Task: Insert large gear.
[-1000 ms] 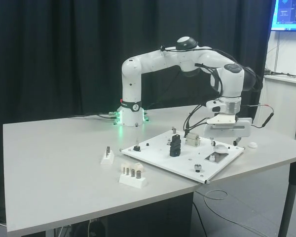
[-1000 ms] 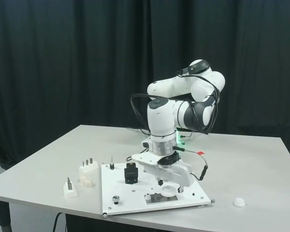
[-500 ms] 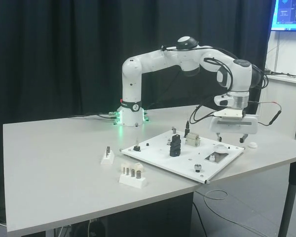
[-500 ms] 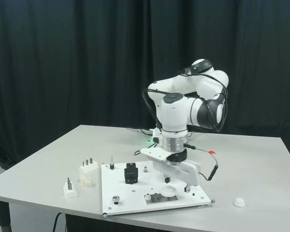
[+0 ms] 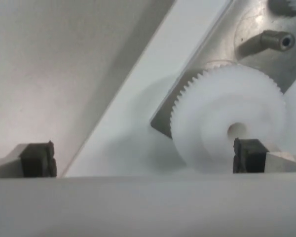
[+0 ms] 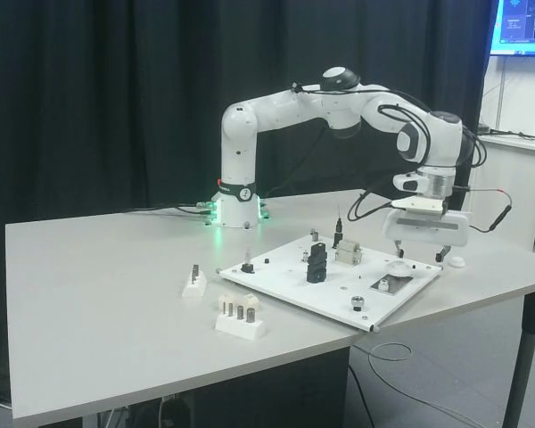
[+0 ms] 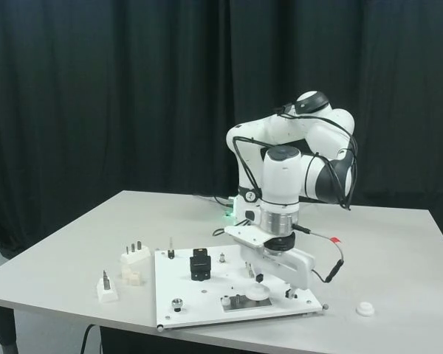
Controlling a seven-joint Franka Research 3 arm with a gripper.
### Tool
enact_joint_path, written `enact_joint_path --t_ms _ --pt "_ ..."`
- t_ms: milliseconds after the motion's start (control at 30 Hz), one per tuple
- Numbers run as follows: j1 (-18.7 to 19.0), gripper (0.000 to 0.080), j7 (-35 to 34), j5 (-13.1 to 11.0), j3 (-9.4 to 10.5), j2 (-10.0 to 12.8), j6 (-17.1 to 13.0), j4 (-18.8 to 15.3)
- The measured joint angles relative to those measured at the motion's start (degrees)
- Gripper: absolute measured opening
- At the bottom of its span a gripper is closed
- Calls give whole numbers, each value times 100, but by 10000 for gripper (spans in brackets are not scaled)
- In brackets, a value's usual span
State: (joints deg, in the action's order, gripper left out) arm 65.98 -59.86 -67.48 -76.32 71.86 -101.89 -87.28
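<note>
Large gear (image 5: 227, 118) left seated on white board (image 6: 330, 276); jaws wide, empty, lifted clear since a second ago. Insertion apparently done.

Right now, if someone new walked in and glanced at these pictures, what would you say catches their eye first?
Probably the white Franka arm bending over the white assembly board at the grey table's edge, its end effector open and empty just above the board. Next, the large white gear lying on the board's metal plate, beside a bare peg. A green light glows at the arm's base.
</note>
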Motion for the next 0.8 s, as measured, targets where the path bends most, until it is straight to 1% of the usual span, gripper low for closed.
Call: enact_joint_path --t_ms 133,800 --pt "3 800 -14 58 51 0 -103 -27" --pt "2 800 -14 60 221 0 -371 -137"
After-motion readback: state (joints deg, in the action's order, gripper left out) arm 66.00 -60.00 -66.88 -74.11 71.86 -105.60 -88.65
